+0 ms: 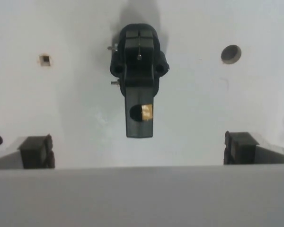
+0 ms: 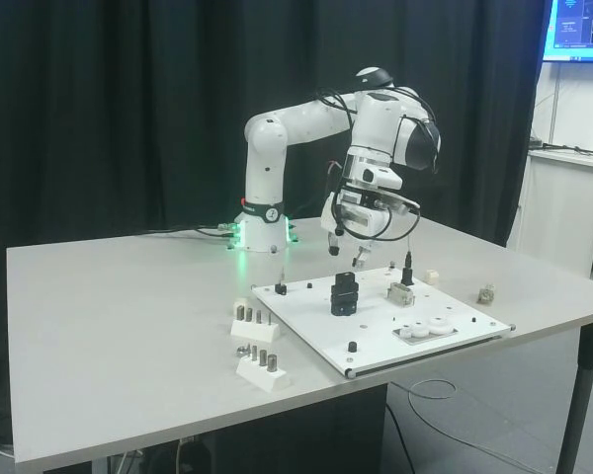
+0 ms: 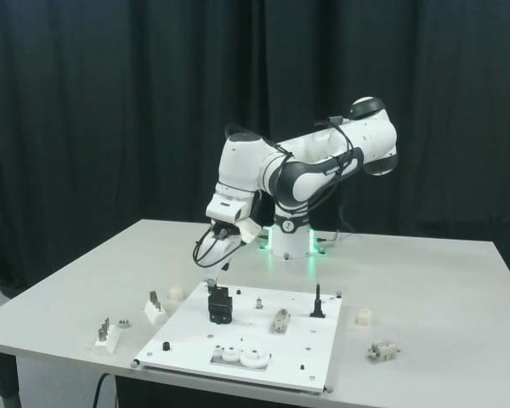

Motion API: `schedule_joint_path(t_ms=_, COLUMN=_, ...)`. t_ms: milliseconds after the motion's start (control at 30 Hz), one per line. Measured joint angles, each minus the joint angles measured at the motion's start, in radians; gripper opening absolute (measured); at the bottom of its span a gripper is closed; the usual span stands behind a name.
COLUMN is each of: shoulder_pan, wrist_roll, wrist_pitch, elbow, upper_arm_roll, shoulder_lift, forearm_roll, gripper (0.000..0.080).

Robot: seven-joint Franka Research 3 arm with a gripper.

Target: Pick waterproof.

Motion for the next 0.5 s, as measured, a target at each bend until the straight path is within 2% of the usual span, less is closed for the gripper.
schedule_joint_path(t_ms=500, shoulder_pan=0.005, wrist_roll=0.025, wrist_pitch=-0.002, elbow=0.008, upper_arm_roll=-0.026, shoulder_lift=-0.002, forearm_roll=-0.011, gripper=0.0800)
